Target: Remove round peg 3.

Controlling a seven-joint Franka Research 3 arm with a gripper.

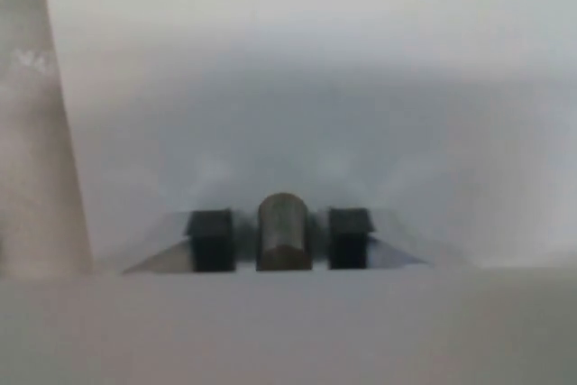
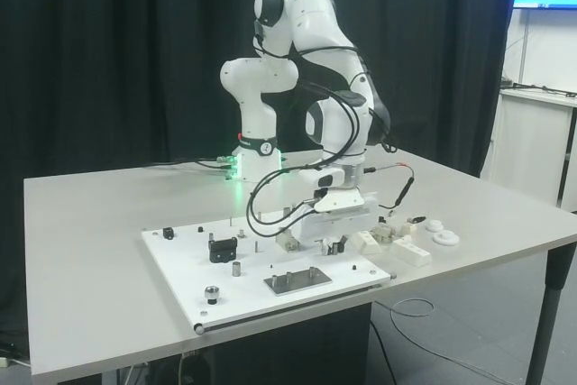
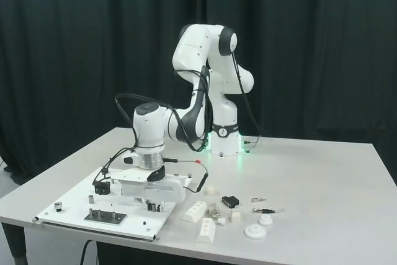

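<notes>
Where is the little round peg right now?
In the wrist view the round peg stands upright between the tool's two black fingers, just over the white board. In both room views the tool hides it, low at the board's edge nearest the loose white blocks.

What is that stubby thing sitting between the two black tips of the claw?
In the wrist view, a short grey round peg stands between the claw's black fingertips, with nothing else there.
</notes>
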